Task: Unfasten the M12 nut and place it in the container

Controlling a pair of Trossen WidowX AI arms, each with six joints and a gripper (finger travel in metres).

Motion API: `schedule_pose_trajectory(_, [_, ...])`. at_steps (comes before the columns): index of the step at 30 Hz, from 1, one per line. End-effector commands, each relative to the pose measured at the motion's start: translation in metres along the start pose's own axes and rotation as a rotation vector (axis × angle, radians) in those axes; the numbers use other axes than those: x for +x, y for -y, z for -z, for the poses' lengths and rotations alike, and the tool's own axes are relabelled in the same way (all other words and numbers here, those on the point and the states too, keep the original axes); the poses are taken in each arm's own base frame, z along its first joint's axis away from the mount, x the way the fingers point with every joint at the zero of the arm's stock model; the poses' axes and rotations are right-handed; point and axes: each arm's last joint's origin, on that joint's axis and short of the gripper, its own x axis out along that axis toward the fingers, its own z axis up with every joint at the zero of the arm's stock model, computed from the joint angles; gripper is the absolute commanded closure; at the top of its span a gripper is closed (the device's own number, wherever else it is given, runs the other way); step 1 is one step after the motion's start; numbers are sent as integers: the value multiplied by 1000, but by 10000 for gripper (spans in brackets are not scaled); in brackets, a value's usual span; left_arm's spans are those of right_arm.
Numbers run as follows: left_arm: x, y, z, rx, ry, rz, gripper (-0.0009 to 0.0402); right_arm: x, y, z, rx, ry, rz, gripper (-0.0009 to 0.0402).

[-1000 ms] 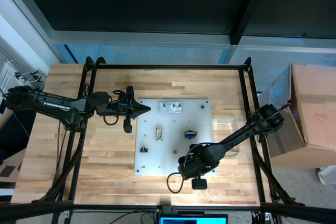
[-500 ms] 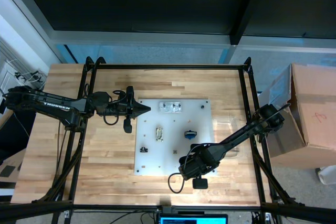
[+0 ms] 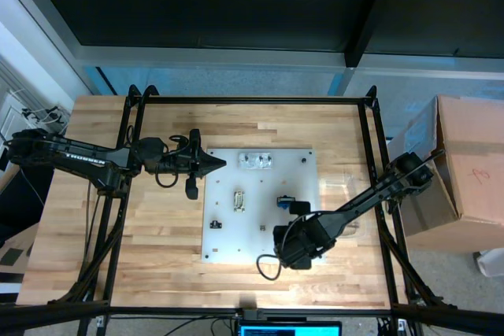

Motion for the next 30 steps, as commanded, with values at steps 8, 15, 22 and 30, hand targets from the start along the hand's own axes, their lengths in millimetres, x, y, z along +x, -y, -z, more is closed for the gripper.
schedule_pose_trajectory(8, [0, 0, 0, 0, 1, 0, 393, -14, -11, -6, 11, -92, -356, 393])
schedule_pose_trajectory(15, [0, 0, 0, 0, 1, 0, 393, -4, -17, -10, 7, -83, -377, 393])
schedule_pose_trajectory(22, [0, 0, 0, 0, 0, 0, 393, 14, -23, -12, 2, -100, -348, 393])
schedule_pose_trajectory(30, [0, 0, 0, 0, 1, 0, 393, 18, -20, -11, 7, -92, -309, 393])
